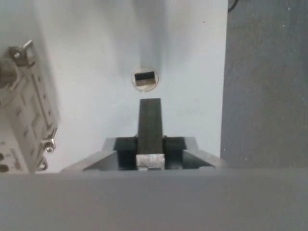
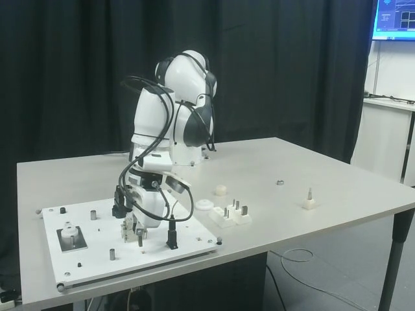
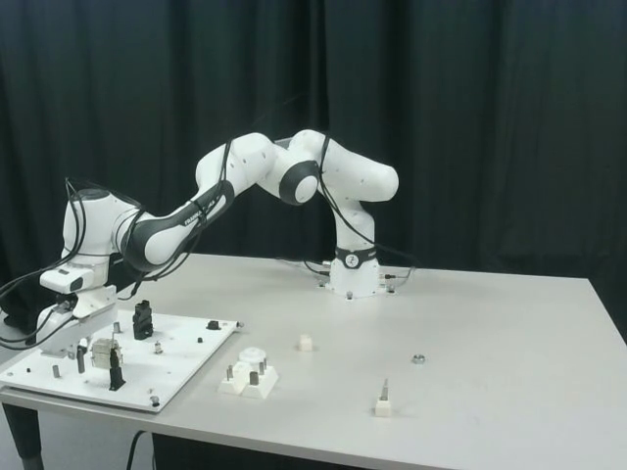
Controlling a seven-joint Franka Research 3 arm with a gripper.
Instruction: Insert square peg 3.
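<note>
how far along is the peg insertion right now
Done: the peg is picked up and clamped in the gripper. In hand: it hangs over the white board, its tip just short of the square hole in the wrist view. Left: line it up with the hole, push it in, and let go.

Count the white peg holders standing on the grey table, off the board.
3. Two holders sit side by side next to the board; the third stands alone near the table front edge. None seems hidden.
</note>
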